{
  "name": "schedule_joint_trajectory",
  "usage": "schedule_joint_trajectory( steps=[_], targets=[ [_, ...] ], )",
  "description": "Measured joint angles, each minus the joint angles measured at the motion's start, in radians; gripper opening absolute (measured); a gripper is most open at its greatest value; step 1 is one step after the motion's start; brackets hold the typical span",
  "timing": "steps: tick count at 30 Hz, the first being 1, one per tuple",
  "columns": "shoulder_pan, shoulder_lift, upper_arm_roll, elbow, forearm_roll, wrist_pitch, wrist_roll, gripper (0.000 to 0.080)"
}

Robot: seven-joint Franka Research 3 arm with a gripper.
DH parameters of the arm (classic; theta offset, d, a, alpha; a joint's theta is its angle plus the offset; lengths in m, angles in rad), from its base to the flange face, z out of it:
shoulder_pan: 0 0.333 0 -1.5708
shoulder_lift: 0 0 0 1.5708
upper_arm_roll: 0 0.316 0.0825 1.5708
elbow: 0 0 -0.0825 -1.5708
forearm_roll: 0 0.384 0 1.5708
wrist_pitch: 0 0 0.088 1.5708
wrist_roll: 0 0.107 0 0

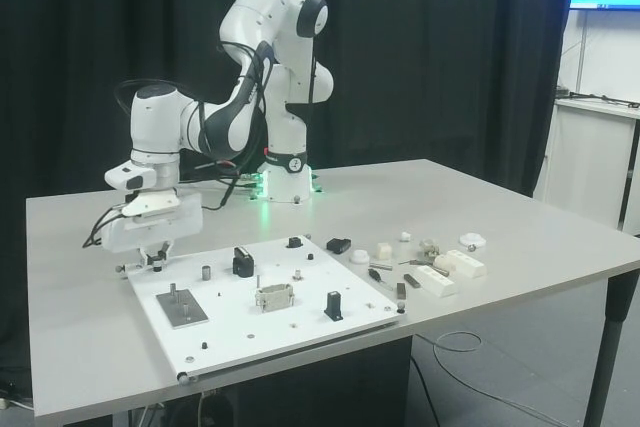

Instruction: Remove bolt 4.

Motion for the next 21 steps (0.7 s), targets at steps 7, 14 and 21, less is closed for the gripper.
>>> schedule_joint_trajectory(
  steps=[7,14,21],
  targets=[
    [0.0,0.001,0.0,-0.001,0.002,0.007,-0.152,0.0225],
    [0.0,0.001,0.0,-0.001,0.003,0.012,-0.27,0.0225],
    [0.0,0.002,0.0,-0.001,0.003,0.017,-0.374,0.0225]
  ],
)
